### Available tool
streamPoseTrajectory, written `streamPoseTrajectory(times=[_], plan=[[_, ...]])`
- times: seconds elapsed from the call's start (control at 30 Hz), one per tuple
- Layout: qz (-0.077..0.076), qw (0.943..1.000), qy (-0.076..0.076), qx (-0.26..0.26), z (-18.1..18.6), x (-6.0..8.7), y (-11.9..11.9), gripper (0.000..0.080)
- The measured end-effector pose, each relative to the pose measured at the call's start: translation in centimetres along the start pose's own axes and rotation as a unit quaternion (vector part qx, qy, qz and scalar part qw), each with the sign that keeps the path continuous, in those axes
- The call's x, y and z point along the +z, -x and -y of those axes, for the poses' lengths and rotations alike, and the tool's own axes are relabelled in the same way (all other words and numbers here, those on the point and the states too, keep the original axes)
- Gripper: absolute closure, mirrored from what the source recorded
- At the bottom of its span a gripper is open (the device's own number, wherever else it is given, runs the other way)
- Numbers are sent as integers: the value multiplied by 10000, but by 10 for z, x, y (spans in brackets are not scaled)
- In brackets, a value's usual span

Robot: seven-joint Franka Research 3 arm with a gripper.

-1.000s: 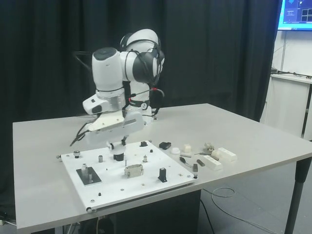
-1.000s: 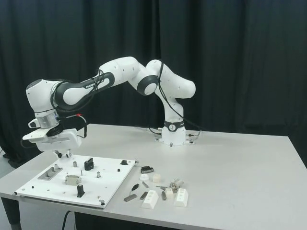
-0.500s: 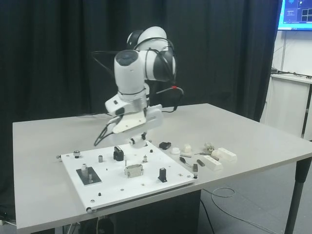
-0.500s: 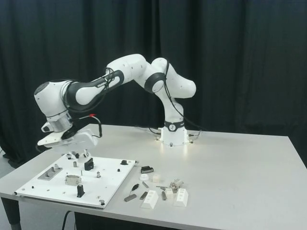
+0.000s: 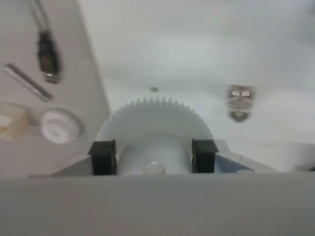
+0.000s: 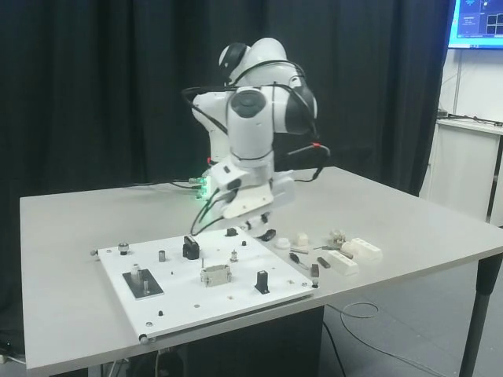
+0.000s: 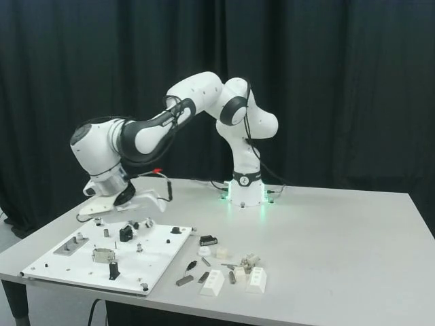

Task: Place large gear.

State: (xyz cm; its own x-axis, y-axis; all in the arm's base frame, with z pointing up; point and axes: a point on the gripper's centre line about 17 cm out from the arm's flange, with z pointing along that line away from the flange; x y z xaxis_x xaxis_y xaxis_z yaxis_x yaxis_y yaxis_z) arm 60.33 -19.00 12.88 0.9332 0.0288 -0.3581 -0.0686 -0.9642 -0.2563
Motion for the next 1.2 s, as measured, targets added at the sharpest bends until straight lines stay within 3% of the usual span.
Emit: streamPoseTrajectory(times=[0.4,0.7,1.0,1.2], plan=[[148,9999,46,39,70,26,-8,473],[239,9995,223,38,120,52,-10,473],[248,9990,359,6,170,78,-4,473],[166,9988,453,-31,200,94,2,473]])
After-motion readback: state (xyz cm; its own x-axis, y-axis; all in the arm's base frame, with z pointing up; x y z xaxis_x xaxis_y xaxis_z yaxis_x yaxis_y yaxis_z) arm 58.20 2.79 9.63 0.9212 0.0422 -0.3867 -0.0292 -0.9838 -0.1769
